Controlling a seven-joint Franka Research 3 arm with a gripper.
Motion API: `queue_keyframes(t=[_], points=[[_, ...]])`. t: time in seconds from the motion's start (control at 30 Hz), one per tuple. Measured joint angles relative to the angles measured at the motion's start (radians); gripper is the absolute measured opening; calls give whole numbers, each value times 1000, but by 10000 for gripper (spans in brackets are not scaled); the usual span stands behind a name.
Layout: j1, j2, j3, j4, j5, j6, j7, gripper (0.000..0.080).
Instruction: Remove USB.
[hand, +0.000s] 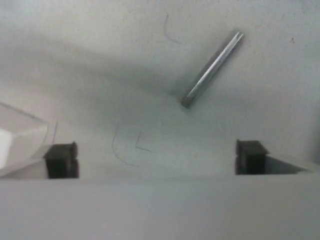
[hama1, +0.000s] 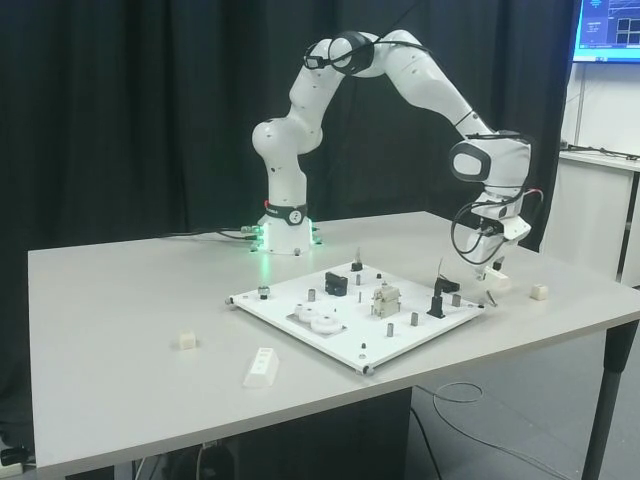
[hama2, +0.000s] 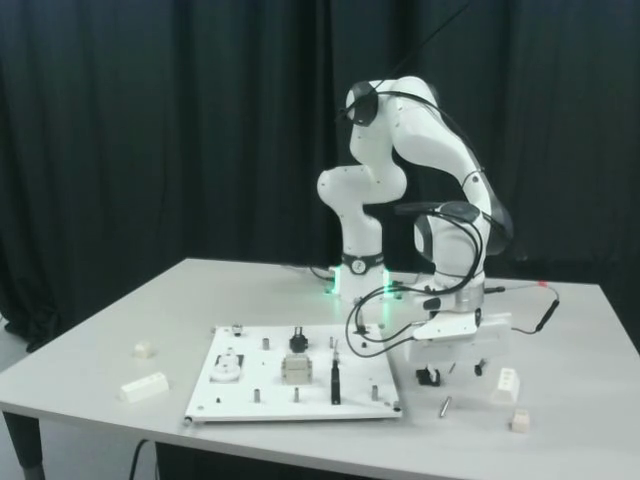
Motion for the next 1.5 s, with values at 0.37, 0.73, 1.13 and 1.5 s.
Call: queue_keyframes(t=[0.37,0.73,1.13,1.5], points=[[3,0,0,19,8,-29,0,792],[3,0,0,28,8,-51,0,798],[3,0,0,45,22,-82,0,800],[3,0,-21,68,18,-97,-34,800]])
